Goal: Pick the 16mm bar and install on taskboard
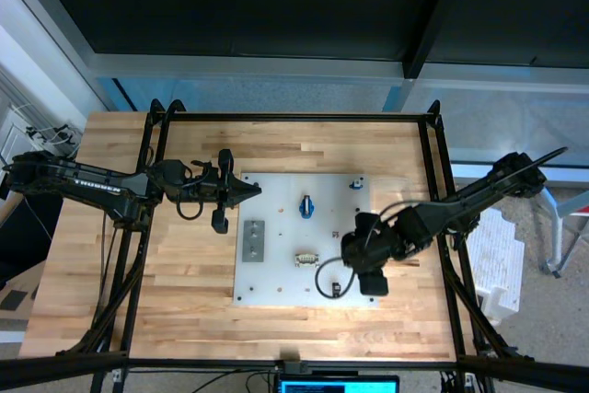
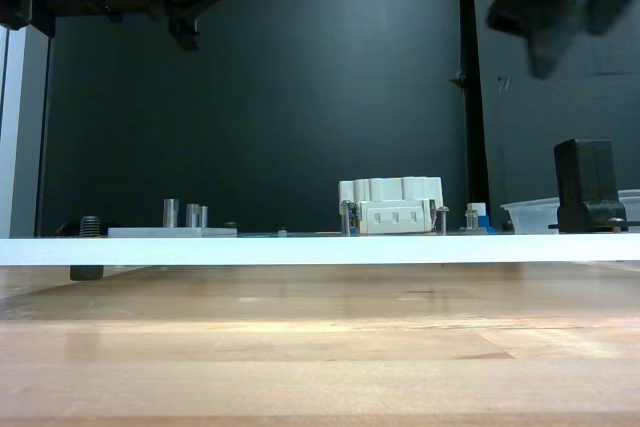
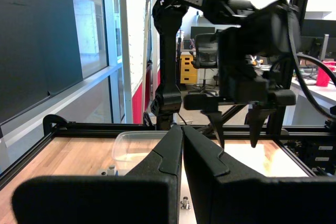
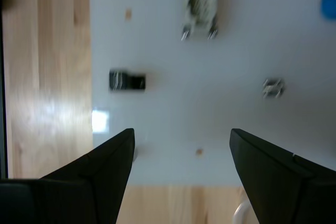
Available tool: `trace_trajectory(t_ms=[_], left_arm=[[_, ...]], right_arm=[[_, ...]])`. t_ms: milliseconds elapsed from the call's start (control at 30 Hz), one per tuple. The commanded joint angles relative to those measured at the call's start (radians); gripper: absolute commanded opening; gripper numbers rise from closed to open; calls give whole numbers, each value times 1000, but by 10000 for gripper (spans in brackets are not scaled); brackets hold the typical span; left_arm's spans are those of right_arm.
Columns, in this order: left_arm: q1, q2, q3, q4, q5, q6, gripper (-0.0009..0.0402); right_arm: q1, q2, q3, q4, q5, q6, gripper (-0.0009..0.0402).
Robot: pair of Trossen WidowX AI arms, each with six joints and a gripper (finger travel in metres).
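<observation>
1. High view. The left gripper (image 1: 250,190) hangs over the left edge of the taskboard (image 1: 276,287), its claw pinched to a point and aimed right. The right gripper (image 1: 365,275) hangs over the board's near right part, pointing down. The grey block (image 1: 252,239) sits on the board's left side, with a blue clip (image 1: 306,206) farther off. A white connector (image 1: 306,259) is at mid-board and a small black part (image 1: 338,286) lies by the near edge. White lettering on the left arm (image 1: 92,183) reads TROSSEN; no other writing is legible.
2. Low view. Both grippers are well above the board. Two short grey stubs stand upright on the grey block. The wider one is judged to be the 16mm bar (image 2: 196,216), but this cannot be confirmed. A clear tray (image 2: 530,213) lies at the right.
3. Left wrist view. The left claw is fully closed, finger against finger, and holds nothing. Opposite, the right gripper (image 3: 236,132) hangs with its fingers apart and empty.
4. Right wrist view. The right claw is wide with nothing between its fingers, and only bare board lies beneath it.
5. Step in hand (judgement). Neither claw carries the bar.
   - If the wider stub is the bar, the install looks done.
   - If not, the next move calls for finding the bar and lowering the wide right claw around it. The claw would then close and carry the bar upright to a free hole in the block.
</observation>
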Motion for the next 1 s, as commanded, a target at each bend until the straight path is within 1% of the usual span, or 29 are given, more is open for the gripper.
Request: trace_trajectory(t_ms=[33, 100, 133, 167, 533, 600, 700, 767, 800, 900, 967, 1000], left_arm=[[0, 0, 0, 0, 0, 0, 0], [0, 0, 0, 0, 0, 0, 0], [0, 0, 0, 0, 0, 0, 0], [0, 0, 0, 0, 0, 0, 0], [0, 0, 0, 0, 0, 0, 0], [0, 0, 0, 0, 0, 0, 0], [0, 0, 0, 0, 0, 0, 0], [0, 0, 0, 0, 0, 0, 0], [0, 0, 0, 0, 0, 0, 0], [0, 0, 0, 0, 0, 0, 0], [0, 0, 0, 0, 0, 0, 0], [0, 0, 0, 0, 0, 0, 0]], right_arm=[[-55, -35, -31, 58, 14, -61, 236], [-90, -62, -49, 89, 28, -103, 227], [-108, -76, -57, 104, 41, -123, 223], [-126, -86, -63, 121, 43, -144, 218], [-324, -233, -188, 415, 35, -348, 150], [-353, -255, -211, 475, 19, -367, 136], [-399, -275, -243, 565, -55, -394, 116], [-427, -285, -274, 647, -96, -394, 101], [-439, -289, -290, 689, -104, -395, 93], [-460, -300, -337, 804, -103, -409, 69], [-464, -304, -364, 875, -105, -410, 53], [-466, -305, -373, 906, -111, -414, 44]])
